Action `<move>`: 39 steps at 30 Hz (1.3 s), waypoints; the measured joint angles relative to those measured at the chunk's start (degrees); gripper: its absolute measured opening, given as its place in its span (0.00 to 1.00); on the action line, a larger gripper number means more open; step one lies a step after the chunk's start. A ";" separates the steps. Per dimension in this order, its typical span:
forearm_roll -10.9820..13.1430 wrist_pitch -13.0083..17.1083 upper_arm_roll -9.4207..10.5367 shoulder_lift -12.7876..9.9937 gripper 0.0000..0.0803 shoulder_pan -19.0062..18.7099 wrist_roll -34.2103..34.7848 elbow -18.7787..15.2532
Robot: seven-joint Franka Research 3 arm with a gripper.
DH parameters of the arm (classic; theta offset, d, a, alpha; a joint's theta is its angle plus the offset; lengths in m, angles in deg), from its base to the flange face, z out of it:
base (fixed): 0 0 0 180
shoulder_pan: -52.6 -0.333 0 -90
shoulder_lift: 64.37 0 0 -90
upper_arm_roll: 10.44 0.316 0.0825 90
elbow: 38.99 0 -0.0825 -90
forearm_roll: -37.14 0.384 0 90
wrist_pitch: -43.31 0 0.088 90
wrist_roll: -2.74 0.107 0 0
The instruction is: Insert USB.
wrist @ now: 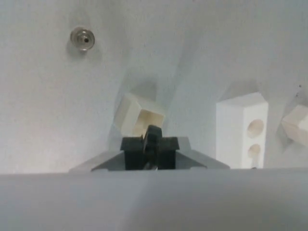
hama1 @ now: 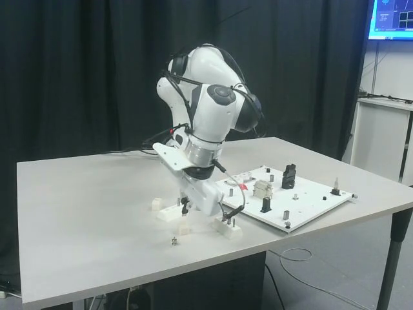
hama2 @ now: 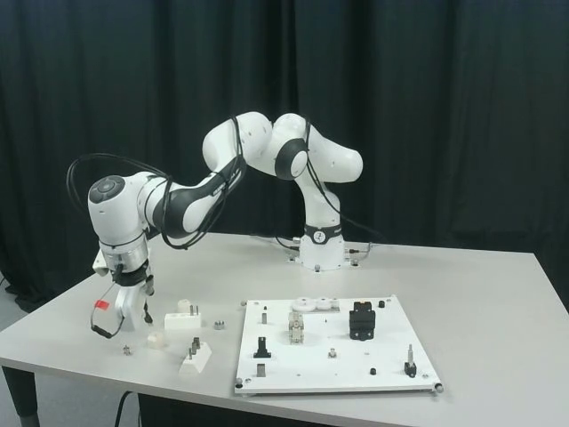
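tool (wrist: pixel 150 155) above white cube (wrist: pixel 138 115), holed block (wrist: pixel 242 130)

Second room view: arm base (hama2: pixel 319 249) at the rear centre of the desk (hama2: pixel 480 294); board (hama2: pixel 333 356) near the front edge, carrying small fixtures. Left of the board, a cluster of loose parts: drilled block (hama2: pixel 182 318) behind, small cube (hama2: pixel 156 340) before it, wedge-shaped holder (hama2: pixel 196 358) nearest the front, metal bolt (hama2: pixel 128 350) left of the cube. Gripper (hama2: pixel 131 322) above the desk, left of the drilled block and behind the bolt. Wrist view: cube (wrist: pixel 138 117) just beyond the gripper, drilled block (wrist: pixel 242 130) beside it
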 joint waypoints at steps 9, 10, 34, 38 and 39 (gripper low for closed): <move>-0.66 -0.45 0.00 0.00 0.07 -0.17 0.07 1.17; -0.75 -0.45 0.00 0.00 0.07 -0.19 0.08 1.21; -2.06 -0.33 0.00 0.00 0.06 -0.41 0.78 1.46; -2.28 -0.12 0.00 0.00 0.06 -0.40 0.78 1.47; -2.29 -0.05 0.00 0.00 0.06 -0.40 0.78 1.47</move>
